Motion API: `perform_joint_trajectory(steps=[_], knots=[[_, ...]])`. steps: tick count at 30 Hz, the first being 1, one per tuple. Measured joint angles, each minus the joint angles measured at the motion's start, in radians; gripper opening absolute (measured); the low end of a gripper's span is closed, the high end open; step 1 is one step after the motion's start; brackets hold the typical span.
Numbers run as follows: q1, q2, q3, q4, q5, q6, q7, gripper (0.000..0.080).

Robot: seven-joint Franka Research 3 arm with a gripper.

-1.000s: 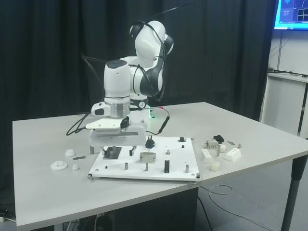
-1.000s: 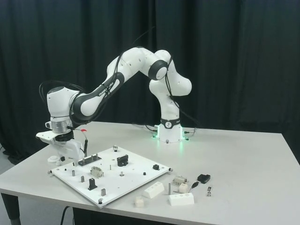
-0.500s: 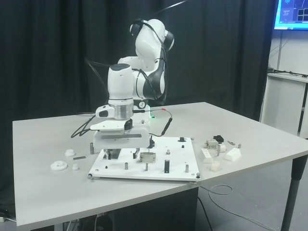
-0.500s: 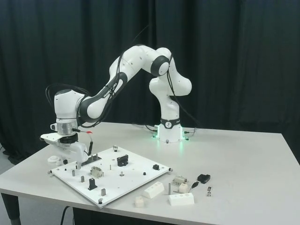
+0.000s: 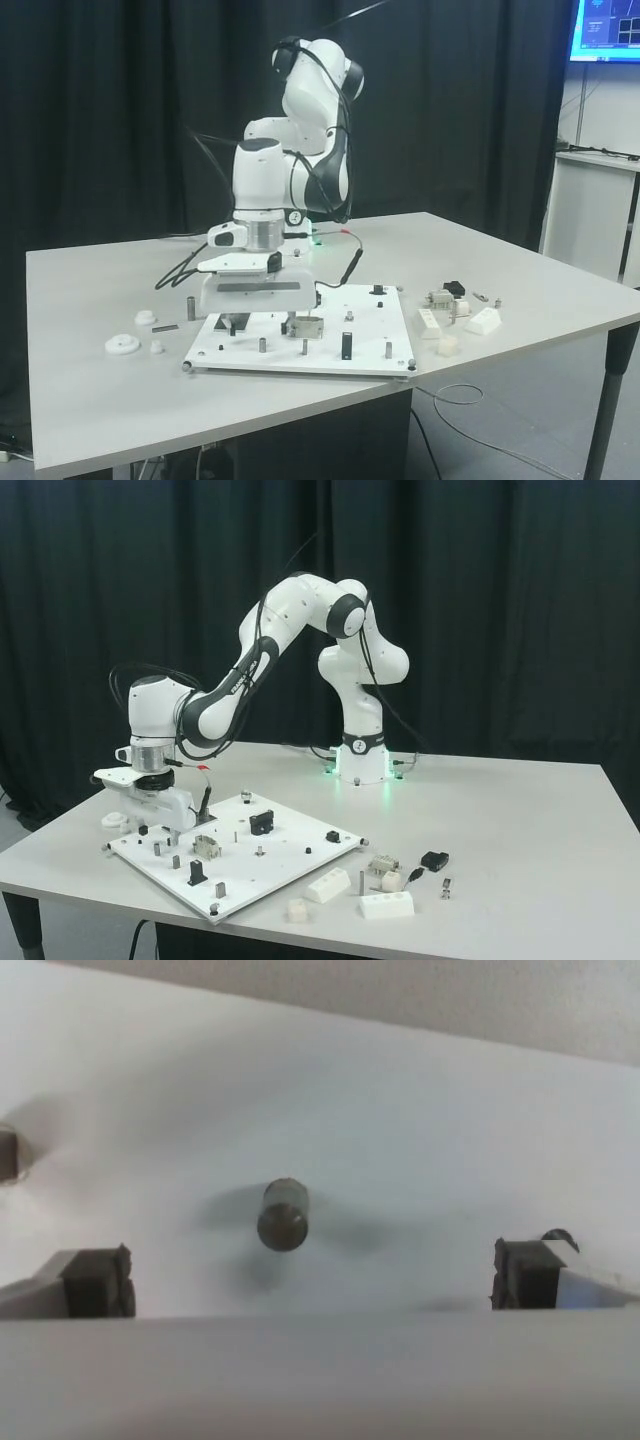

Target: Remove round peg 3.

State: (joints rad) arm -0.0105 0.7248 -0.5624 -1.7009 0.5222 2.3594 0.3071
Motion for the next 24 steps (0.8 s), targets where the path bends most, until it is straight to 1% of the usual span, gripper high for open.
perform_joint_trajectory(steps=[4, 18, 24], knots=[[0.001, 0.0, 0.005, -0.003, 0.0, 0.014, 0.0, 0.08], [0.001, 0.0, 0.009, -0.003, 0.003, 0.021, 0.001, 0.08], [0.001, 0.003, 0.012, -0.003, 0.009, 0.032, 0.001, 0.08]])
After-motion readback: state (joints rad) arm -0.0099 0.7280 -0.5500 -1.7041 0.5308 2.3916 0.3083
